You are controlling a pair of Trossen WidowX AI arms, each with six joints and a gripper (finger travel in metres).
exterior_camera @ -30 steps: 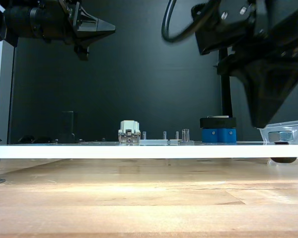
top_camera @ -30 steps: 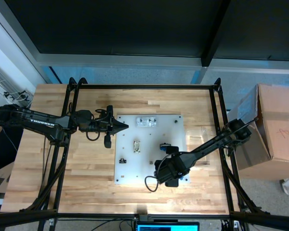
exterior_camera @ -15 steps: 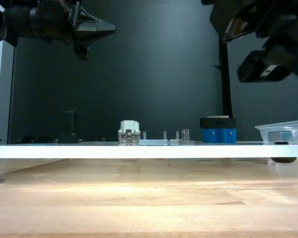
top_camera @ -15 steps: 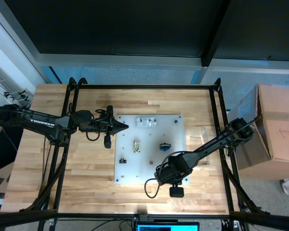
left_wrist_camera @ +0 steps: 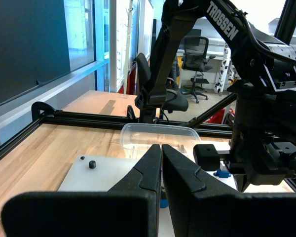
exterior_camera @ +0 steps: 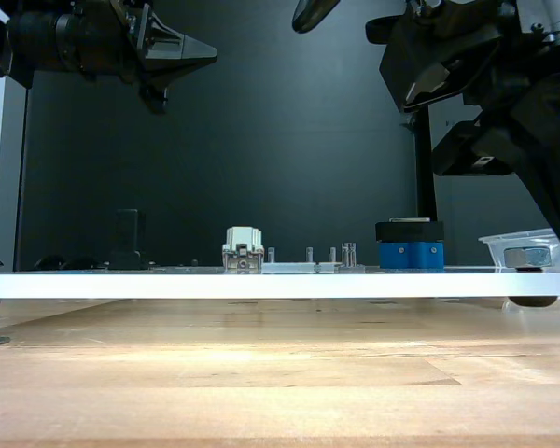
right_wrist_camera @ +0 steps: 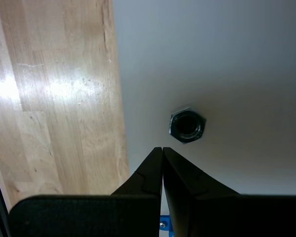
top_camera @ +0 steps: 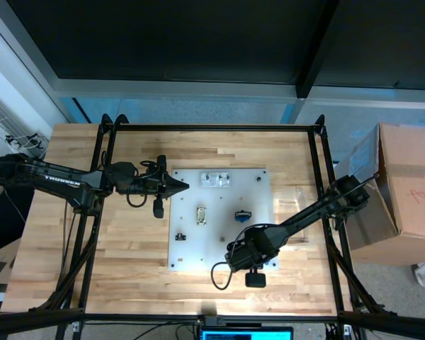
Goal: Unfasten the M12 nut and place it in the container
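Checking progress | nut (exterior_camera: 527, 257) sat on its stud (exterior_camera: 530, 270), outside container (top_camera: 297, 199) | right gripper (right_wrist_camera: 162, 149) closed, empty, just beside it | left gripper (left_wrist_camera: 161, 147) closed over board's (top_camera: 198, 248) far-left edge | I judged unfastening, placing pending.

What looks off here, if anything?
Nothing is spilled or broken. One oddity: the right gripper hangs over the near right edge of the white board, jaws shut on nothing, close beside the silver nut, which sits on its stud. The left gripper hovers shut above the board's far left edge.
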